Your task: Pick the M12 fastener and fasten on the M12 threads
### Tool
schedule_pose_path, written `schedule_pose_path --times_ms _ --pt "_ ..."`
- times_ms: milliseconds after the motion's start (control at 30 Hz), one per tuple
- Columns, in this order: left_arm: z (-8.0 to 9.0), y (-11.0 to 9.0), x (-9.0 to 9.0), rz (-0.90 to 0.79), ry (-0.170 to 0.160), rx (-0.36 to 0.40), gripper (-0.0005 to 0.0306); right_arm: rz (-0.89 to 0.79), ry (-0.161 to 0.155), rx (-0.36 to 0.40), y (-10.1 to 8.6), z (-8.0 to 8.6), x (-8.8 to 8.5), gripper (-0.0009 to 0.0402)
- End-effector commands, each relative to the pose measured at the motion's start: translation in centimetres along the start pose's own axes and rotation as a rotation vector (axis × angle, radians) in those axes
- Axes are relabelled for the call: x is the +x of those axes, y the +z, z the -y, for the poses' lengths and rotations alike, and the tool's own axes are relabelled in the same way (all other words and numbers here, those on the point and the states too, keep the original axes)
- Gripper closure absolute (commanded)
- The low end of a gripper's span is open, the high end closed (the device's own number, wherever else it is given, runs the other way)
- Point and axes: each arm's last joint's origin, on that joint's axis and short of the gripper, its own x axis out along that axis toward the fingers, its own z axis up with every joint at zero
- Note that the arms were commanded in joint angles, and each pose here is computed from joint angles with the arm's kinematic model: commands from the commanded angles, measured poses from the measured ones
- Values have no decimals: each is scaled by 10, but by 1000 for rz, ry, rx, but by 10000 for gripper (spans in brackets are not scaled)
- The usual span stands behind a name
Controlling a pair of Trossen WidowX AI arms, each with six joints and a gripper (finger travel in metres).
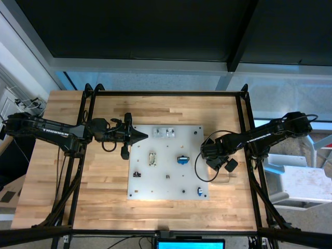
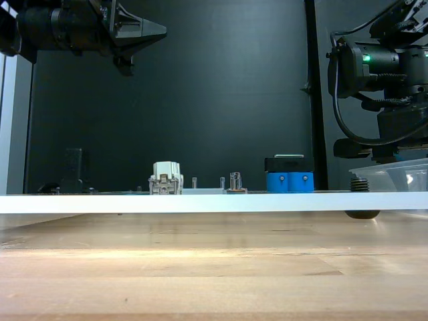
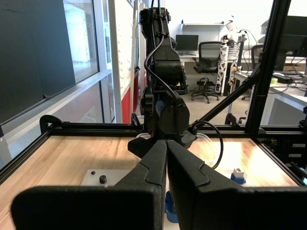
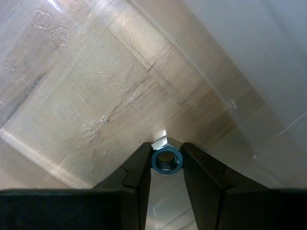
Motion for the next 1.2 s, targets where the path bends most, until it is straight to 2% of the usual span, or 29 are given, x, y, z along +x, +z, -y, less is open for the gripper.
schedule_pose_path --times_ms 33,200,267,300,467,567,767,900,1067,1200 --pt "0 0 0 1 0 0 300 3 0 0 0 0 0 347" --pt "0 0 0 1 0 0 300 1 -3 0 0 0 0 361" --pt "0 0 0 1 0 0 300 -8 -18 1 1 1 -3 363" --pt "0 0 0 1 0 0 300 -13 -25 0 1 2 -6 363" --pt "0 0 0 1 0 0 300 -19 -21 -7 7 7 -25 364" --pt "0 0 0 1 0 0 300 -19 -21 -43 13 10 -39 364" --pt "0 0 0 1 0 0 300 -5 -28 -156 26 12 -72 364" --pt "0 0 0 1 0 0 300 7 -37 -278 35 10 -90 364" --pt "0 0 0 1 0 0 300 5 -35 -432 49 10 -98 364" --pt "0 0 0 1 0 0 300 5 -33 -493 66 12 -100 364"
